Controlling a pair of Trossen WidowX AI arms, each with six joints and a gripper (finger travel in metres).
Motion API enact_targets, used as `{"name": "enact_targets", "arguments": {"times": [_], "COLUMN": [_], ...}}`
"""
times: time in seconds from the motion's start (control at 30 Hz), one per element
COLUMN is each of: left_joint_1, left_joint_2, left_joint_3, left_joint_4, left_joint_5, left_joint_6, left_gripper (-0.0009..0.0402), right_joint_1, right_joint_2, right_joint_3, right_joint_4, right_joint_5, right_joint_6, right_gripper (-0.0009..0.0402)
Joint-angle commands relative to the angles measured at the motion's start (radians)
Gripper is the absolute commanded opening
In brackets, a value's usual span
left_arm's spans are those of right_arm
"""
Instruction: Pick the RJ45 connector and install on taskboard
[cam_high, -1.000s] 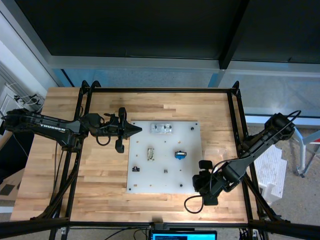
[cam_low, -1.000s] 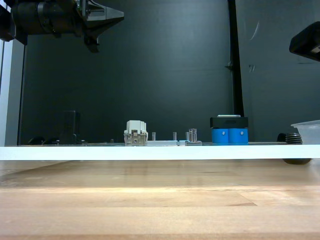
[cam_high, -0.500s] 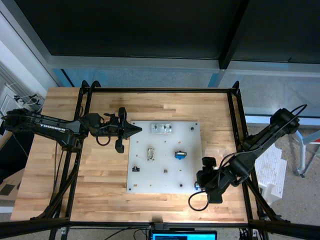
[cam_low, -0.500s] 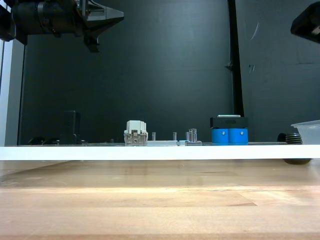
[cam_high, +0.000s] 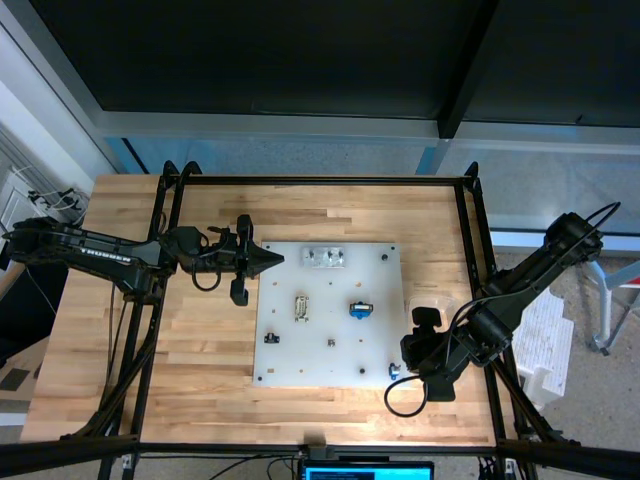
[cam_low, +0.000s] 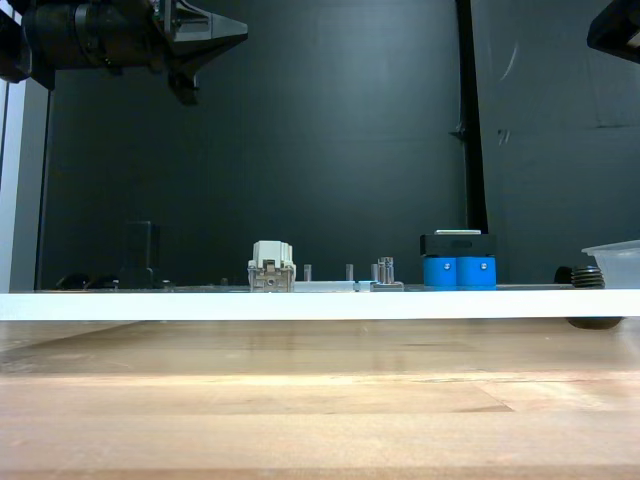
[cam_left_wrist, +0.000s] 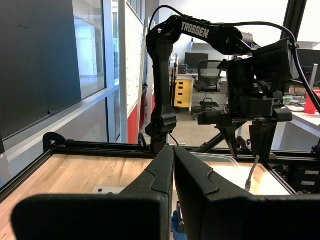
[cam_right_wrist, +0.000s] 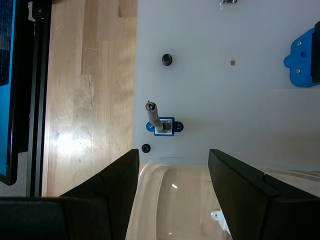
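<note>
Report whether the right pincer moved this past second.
Yes: right pincer shifted rightward, beyond the taskboard's right edge; left pincer hovers over its far-left corner.

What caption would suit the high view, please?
Open right end effector above taskboard corner, RJ45 connector plugged in; shut left end effector parked at its left edge.

Fingers pressed together, the left gripper hangs high over the far-left corner of the taskboard, open air beneath it. The right gripper, fingers spread wide, hovers above the board's near-right corner. There the clear tray, a blue mount holding the RJ45 connector and a black stud crowd together. Mid-board, a pale fitting and a blue fitting stand proud. Bare bench runs wide to the left; black frame rails fence the edges.
</note>
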Motion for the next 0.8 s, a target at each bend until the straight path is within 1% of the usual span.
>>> {"name": "enact_targets", "arguments": {"times": [0.03,0.1,0.2,0.33,0.43,0.5,0.53,0.57,0.8], "left_joint_1": [0.0,0.0,0.0,0.0,0.0,0.0,0.0,0.0,0.0], "left_joint_2": [0.0,0.0,0.0,0.0,0.0,0.0,0.0,0.0,0.0], "left_joint_3": [0.0,0.0,0.0,0.0,0.0,0.0,0.0,0.0,0.0], "left_joint_4": [0.0,0.0,0.0,0.0,0.0,0.0,0.0,0.0,0.0], "left_joint_5": [0.0,0.0,0.0,0.0,0.0,0.0,0.0,0.0,0.0], "left_joint_6": [0.0,0.0,0.0,0.0,0.0,0.0,0.0,0.0,0.0], "left_gripper": [0.0,0.0,0.0,0.0,0.0,0.0,0.0,0.0,0.0], "right_joint_1": [0.0,-0.001,-0.02,-0.079,-0.144,-0.193,-0.219,-0.245,-0.464], "right_joint_2": [0.0,-0.005,-0.025,-0.073,-0.114,-0.141,-0.153,-0.167,-0.229], "right_joint_3": [-0.001,-0.001,-0.001,-0.001,-0.001,-0.001,-0.001,-0.001,-0.001], "right_joint_4": [-0.005,-0.014,-0.032,-0.049,-0.055,-0.055,-0.055,-0.054,-0.029], "right_joint_5": [0.0,0.0,0.0,0.001,0.001,0.014,0.026,0.028,0.028], "right_joint_6": [-0.001,-0.001,-0.005,-0.027,-0.072,-0.119,-0.144,-0.171,-0.356], "right_gripper": [0.0192,0.0192,0.0192,0.0192,0.0192,0.0192,0.0192,0.0192,0.0191]}}
